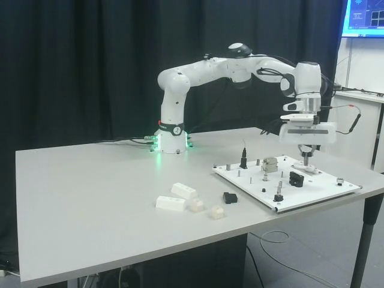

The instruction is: Insert round peg 4.

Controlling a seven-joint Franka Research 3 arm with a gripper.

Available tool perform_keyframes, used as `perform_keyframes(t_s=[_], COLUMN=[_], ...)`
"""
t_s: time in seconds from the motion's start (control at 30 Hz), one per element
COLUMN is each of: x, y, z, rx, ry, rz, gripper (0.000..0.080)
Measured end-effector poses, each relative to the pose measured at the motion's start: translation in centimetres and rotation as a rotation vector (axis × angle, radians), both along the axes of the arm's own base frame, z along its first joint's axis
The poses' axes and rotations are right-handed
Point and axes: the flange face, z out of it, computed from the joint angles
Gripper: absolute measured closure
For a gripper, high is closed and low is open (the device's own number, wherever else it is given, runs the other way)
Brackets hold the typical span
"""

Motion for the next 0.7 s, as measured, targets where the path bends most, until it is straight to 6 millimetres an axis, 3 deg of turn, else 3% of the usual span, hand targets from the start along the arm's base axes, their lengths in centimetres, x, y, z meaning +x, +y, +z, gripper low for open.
perform_keyframes(t_s=[0.7], x=[2.7], y=[0.0], z=[-3.0], rx=[0.019], ry=[0.067], rz=[-0.057], gripper=[0.0654])
